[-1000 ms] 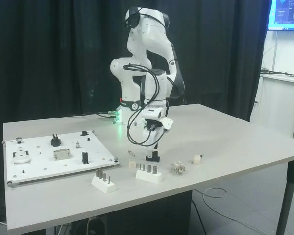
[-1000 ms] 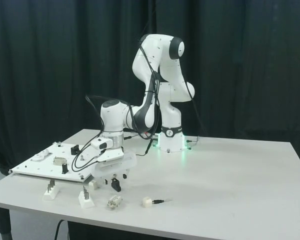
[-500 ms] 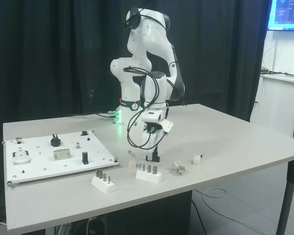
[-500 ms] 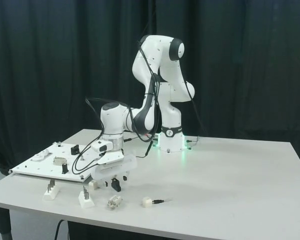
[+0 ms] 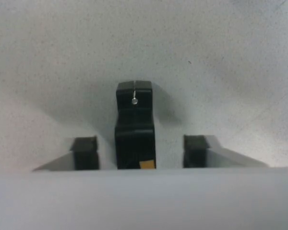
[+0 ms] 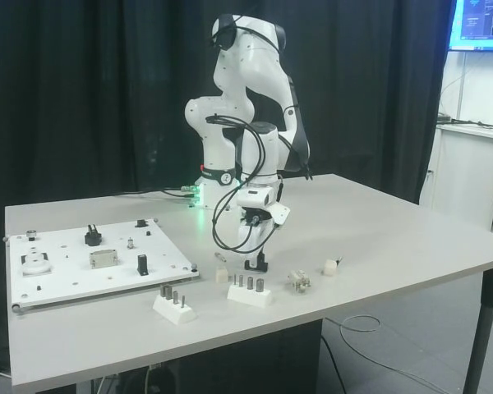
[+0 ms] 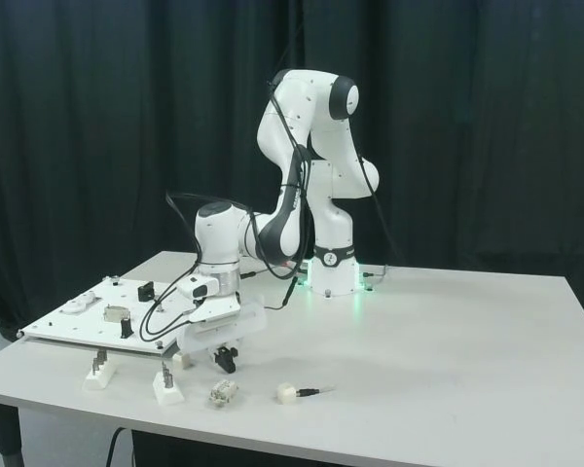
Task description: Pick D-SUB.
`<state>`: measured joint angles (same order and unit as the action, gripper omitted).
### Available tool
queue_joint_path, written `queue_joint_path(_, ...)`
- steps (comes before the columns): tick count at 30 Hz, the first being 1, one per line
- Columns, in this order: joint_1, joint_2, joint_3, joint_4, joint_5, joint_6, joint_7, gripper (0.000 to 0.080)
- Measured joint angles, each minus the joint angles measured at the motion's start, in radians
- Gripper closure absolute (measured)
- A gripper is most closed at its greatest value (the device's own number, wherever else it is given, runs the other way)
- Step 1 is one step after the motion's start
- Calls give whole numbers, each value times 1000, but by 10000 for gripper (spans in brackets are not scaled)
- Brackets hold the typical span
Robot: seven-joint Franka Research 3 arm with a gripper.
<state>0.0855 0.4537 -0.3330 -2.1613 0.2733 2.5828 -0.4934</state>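
At the front edge of the grey table [image 6: 411, 238] stand two white blocks with short grey pegs: one [image 6: 174, 305] towards the white board, the other [image 6: 249, 289] just in front of the gripper. Beside this second block lies the D-SUB connector [image 6: 298, 281], a small metal part flat on the table top, apart from the gripper. In the second room view the connector [image 7: 222, 393] sits near the front edge, between a peg block [image 7: 167, 385] and a small white piece [image 7: 287, 391]. That white piece [image 6: 331, 266] has a thin pin sticking out of it.

Behind the peg block the gripper [image 6: 257, 261] hangs low over the table, pointing down. In the wrist view the gripper [image 5: 139, 152] is spread: one black fingertip [image 5: 84, 153] and the other stand well apart. A black upright piece [image 5: 134, 122] rises between them and touches neither one. It has a small pale dot near its tip. The connector does not show in the wrist view.

Further back, to the side, the white board [image 6: 160, 254] lies on the table and carries several small black and grey parts. The white arm [image 6: 246, 74] bends over from its base [image 7: 333, 277] at the far side of the table, where a green light glows. Black cables [image 6: 226, 222] loop beside the wrist. A black curtain [image 7: 487, 126] closes the background.
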Motion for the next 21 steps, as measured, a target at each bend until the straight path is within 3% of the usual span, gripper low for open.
queue_joint_path(5,0,1,0,0,2,0,-3,274)
queue_joint_path(6,0,1,0,0,2,0,-3,604)
queue_joint_path(11,0,1,0,2,6,0,-3,604)
queue_joint_path(12,0,1,0,3,8,0,-3,648)
queue_joint_path(21,5,-8,0,17,15,-12,-3,648)
